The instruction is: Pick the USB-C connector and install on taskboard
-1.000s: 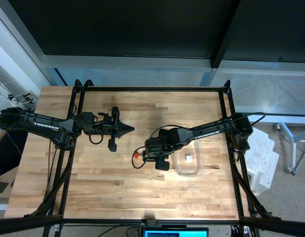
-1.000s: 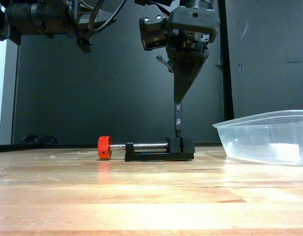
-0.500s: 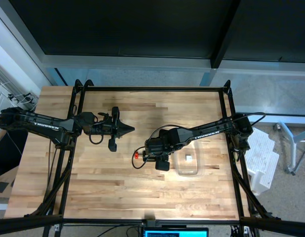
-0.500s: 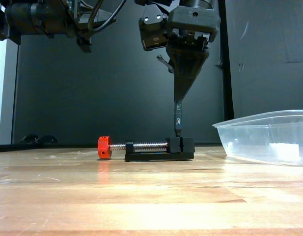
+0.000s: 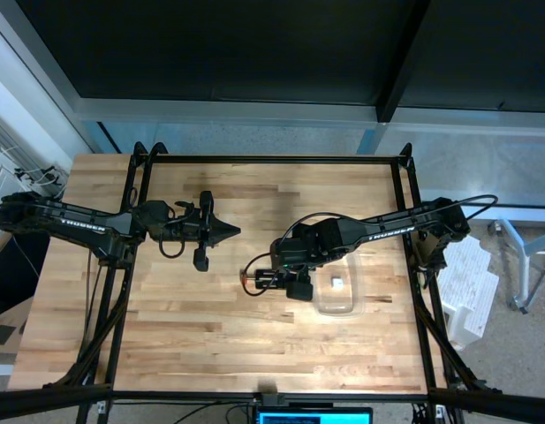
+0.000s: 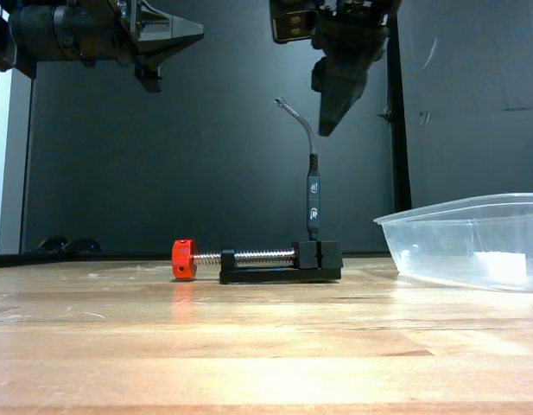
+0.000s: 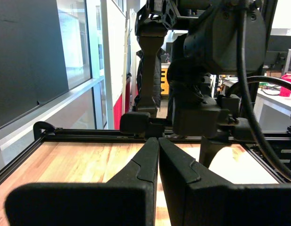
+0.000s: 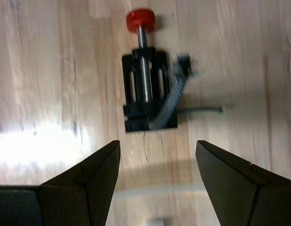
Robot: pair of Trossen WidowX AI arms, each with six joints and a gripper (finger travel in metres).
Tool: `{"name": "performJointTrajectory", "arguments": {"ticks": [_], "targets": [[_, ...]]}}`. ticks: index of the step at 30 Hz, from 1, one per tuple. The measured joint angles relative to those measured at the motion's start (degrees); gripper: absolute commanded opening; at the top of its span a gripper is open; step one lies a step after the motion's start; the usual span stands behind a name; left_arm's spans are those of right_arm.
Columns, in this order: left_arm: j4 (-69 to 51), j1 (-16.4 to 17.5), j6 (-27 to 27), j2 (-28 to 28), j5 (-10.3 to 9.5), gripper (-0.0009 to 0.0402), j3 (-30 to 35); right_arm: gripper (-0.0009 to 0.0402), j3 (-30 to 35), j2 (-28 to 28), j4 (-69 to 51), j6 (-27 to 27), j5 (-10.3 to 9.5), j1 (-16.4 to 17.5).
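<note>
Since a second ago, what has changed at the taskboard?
The right gripper let go of the connector, opened and rose clear above it. The connector now stands alone, upright in the taskboard. The left gripper stays parked high and shut; taskboard and tray have not moved.

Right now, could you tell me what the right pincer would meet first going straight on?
Probably the connector standing in the taskboard, or the board itself; depth is unclear. The right pincer hangs open above them; the left pincer, shut, hovers apart over the table.
</note>
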Motion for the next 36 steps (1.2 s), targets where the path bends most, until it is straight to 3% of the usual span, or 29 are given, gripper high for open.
{"name": "performJointTrajectory", "arguments": {"ticks": [10,20,23,36], "targets": [[0.0,0.0,0.0,0.0,0.00,0.0000,0.0,0.0208,0.0,-2.2,-0.5,-3.2,0.04,0.0],[0.0,0.0,0.0,0.0,0.00,0.0000,0.0,0.0060,-1.5,-8.4,2.4,-6.6,0.46,-0.5],[0.0,0.0,0.0,0.0,0.02,0.0000,0.0,-0.0002,-4.9,-11.1,6.5,-6.7,0.46,-1.2],[0.0,0.0,0.0,0.0,0.02,0.0000,0.0,0.0000,-27.7,-28.1,35.6,-10.9,0.46,-3.6]]}}
